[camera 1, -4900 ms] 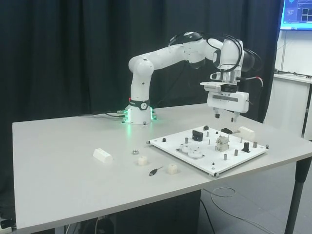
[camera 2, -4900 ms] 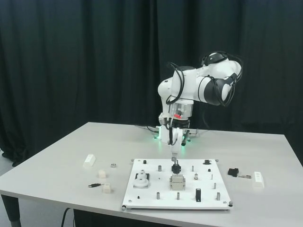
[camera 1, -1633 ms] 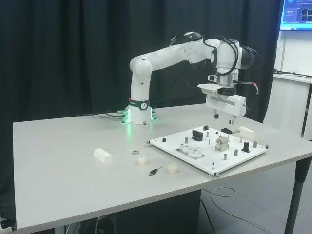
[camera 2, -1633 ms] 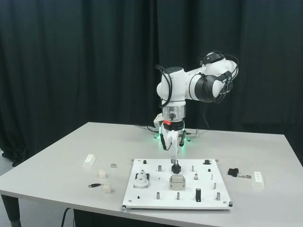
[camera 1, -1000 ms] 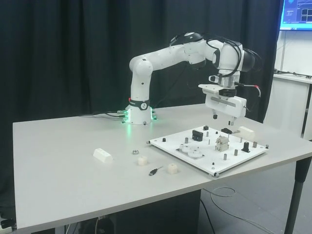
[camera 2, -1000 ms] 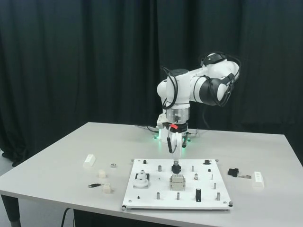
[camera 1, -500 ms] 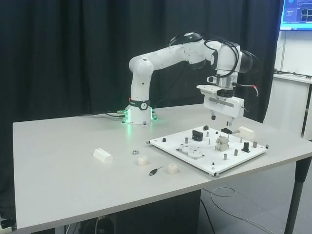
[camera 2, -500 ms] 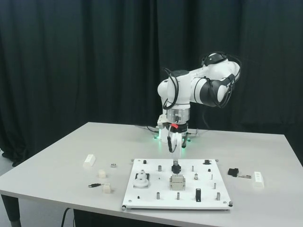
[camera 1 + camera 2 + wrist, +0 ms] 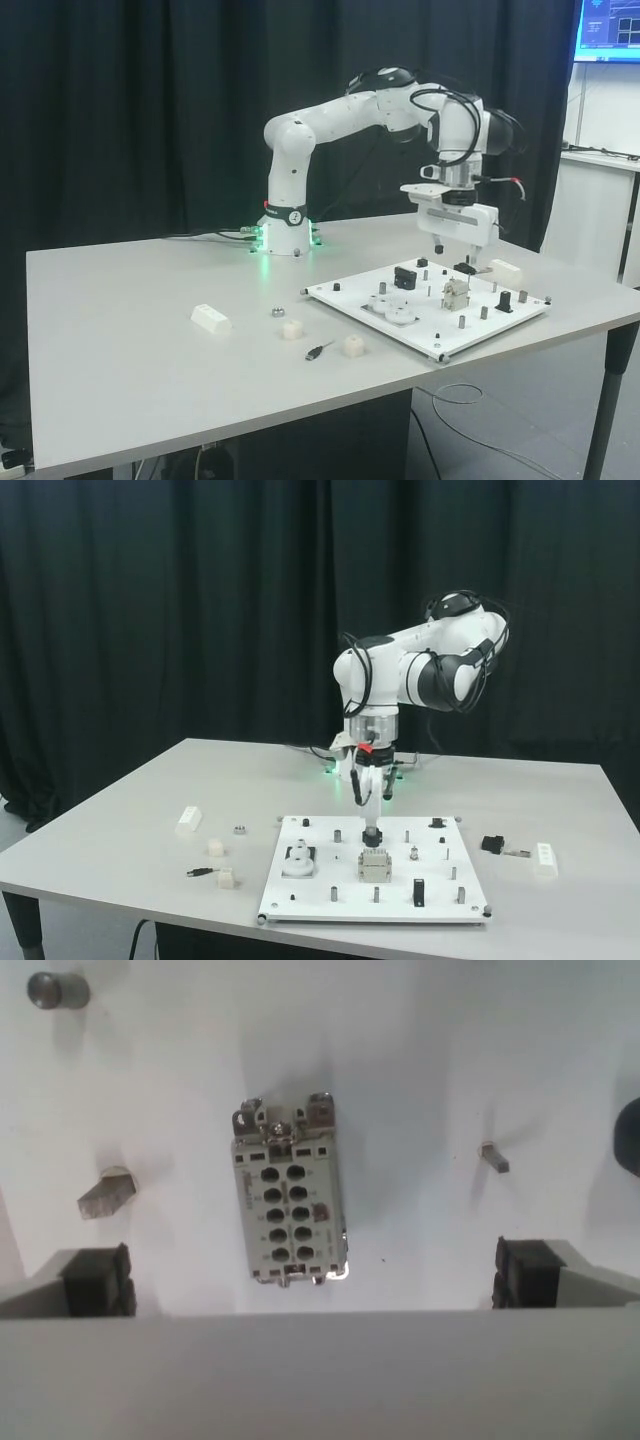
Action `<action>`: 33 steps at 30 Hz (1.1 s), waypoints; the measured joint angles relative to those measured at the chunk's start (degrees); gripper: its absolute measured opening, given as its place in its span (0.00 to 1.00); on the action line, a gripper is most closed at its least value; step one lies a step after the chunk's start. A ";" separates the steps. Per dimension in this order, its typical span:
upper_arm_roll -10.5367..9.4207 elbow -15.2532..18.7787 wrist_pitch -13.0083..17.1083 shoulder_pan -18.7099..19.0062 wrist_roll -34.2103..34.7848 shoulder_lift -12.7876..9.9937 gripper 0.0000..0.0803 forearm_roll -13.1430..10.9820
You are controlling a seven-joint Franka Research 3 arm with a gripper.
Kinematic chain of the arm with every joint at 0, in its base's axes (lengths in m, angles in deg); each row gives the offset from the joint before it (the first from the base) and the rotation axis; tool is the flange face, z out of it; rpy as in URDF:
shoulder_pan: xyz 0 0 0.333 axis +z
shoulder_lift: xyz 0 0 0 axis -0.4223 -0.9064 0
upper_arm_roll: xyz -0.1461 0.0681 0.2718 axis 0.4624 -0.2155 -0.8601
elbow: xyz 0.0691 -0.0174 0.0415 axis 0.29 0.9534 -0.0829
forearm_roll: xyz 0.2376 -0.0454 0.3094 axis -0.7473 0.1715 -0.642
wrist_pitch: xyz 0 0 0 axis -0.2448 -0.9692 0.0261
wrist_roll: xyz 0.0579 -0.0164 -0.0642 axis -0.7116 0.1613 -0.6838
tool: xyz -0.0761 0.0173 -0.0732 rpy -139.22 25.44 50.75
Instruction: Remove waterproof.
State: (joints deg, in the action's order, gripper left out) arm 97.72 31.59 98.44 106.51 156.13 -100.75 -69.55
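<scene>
Directly below the wrist camera, the waterproof connector [image 9: 289,1198] lies flat on the white board [image 9: 352,299], untouched.
Its long axis runs between the two fingertip pads [image 9: 98,1280], two rows of holes facing up and its metal clamp end pointing away from the wrist. On the grey counter [image 9: 120,350] the board sits toward the front edge; the connector [image 9: 374,865] stands mid-board. Above it the jaws [image 9: 457,246] hang wide open and empty, pointing straight down, with the white arm [image 9: 340,112] reaching out from its base and bent at the elbow.
</scene>
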 joint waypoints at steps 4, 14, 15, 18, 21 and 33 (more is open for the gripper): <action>-0.63 0.32 0.43 -0.08 -0.07 0.00 1.00 -0.48; -1.81 0.34 0.44 -0.59 -0.08 0.00 1.00 -1.02; -1.90 0.33 0.44 -0.65 -0.08 0.00 1.00 -1.03; -2.08 0.30 0.44 -0.77 -0.08 0.00 1.00 -1.06; -2.23 0.26 0.43 -0.86 -0.08 0.00 1.00 -1.06; -2.51 -0.18 0.40 -0.99 -0.07 0.00 1.00 -1.14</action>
State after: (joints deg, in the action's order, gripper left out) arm 95.21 31.41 98.84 105.52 156.06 -100.76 -70.69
